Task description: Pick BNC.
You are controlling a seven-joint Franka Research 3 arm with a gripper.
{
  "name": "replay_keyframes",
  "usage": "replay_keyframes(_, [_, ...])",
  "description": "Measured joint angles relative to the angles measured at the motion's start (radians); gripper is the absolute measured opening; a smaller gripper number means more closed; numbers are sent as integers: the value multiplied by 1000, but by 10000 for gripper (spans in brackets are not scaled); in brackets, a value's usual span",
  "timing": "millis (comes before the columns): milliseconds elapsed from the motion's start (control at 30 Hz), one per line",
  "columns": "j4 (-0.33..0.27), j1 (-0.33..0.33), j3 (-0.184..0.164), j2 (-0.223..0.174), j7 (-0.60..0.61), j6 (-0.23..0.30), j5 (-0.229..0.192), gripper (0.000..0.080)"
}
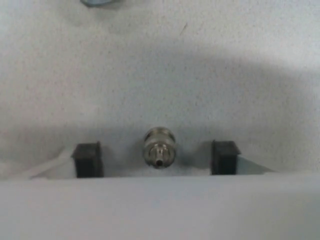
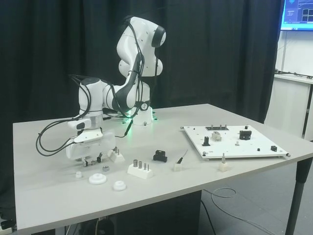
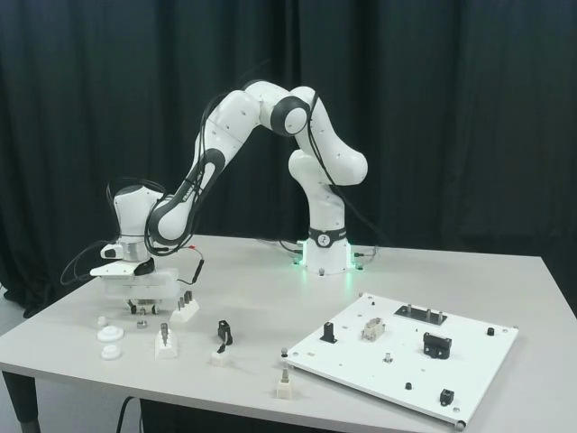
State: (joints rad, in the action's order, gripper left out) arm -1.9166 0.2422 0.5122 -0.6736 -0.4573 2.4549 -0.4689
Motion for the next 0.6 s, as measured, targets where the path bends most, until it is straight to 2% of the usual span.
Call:
replay_keyframes(33, [0,0,0,0,0,0,-2,517])
replay_keyframes(333, [0,0,0,0,0,2,-14,517])
replay_keyframes(367, [0,0,0,0,0,3,-15,165])
replay_keyframes(500, [0,-1,0,1,2,8,-23,165])
replay_keyframes(533, [0,-1,0,1,2,10,-25,126])
replay_keyframes(600, [1,-2,0,2,2,12,-29,126])
